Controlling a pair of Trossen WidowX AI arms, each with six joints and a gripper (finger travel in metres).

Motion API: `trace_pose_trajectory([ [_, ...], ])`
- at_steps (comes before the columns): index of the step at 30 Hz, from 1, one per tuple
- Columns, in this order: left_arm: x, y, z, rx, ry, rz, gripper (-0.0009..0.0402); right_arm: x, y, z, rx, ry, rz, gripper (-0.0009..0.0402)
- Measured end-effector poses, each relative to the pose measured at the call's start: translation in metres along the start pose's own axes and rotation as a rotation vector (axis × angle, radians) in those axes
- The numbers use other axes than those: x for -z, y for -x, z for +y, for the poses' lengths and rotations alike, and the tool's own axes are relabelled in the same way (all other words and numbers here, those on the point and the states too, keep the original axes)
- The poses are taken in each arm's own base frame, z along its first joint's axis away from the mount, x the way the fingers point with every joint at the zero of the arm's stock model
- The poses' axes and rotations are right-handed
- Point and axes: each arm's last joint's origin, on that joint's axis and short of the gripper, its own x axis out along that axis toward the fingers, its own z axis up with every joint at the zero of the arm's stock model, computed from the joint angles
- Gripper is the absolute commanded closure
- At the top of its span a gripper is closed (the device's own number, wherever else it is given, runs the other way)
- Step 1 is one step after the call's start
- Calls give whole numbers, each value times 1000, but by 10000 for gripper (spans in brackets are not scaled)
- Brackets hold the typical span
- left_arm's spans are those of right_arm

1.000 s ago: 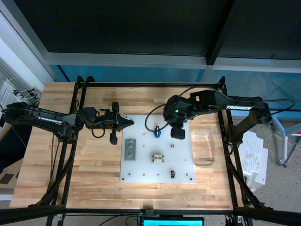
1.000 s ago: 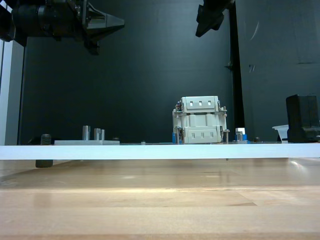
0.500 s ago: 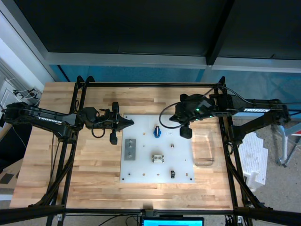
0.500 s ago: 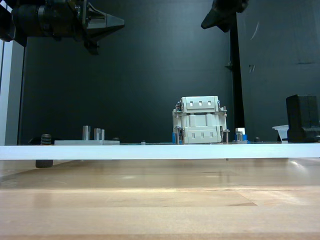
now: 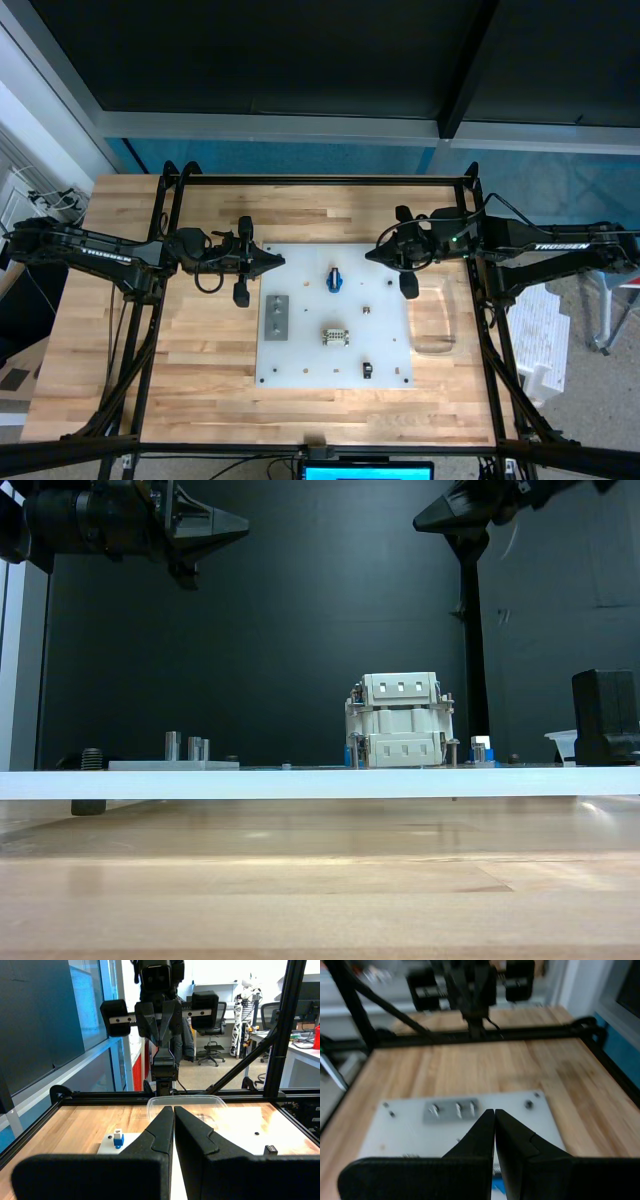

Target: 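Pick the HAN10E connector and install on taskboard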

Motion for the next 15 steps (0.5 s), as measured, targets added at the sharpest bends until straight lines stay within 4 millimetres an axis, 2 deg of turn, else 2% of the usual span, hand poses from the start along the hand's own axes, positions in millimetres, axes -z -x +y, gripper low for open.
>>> trace_pose_trajectory([
  [11,0,0,0,0,0,-1,392,34,-9,-3,-33,-18,-207,393],
  [15,0,0,0,0,0,0,392,39,-8,-4,-38,-24,-275,393],
])
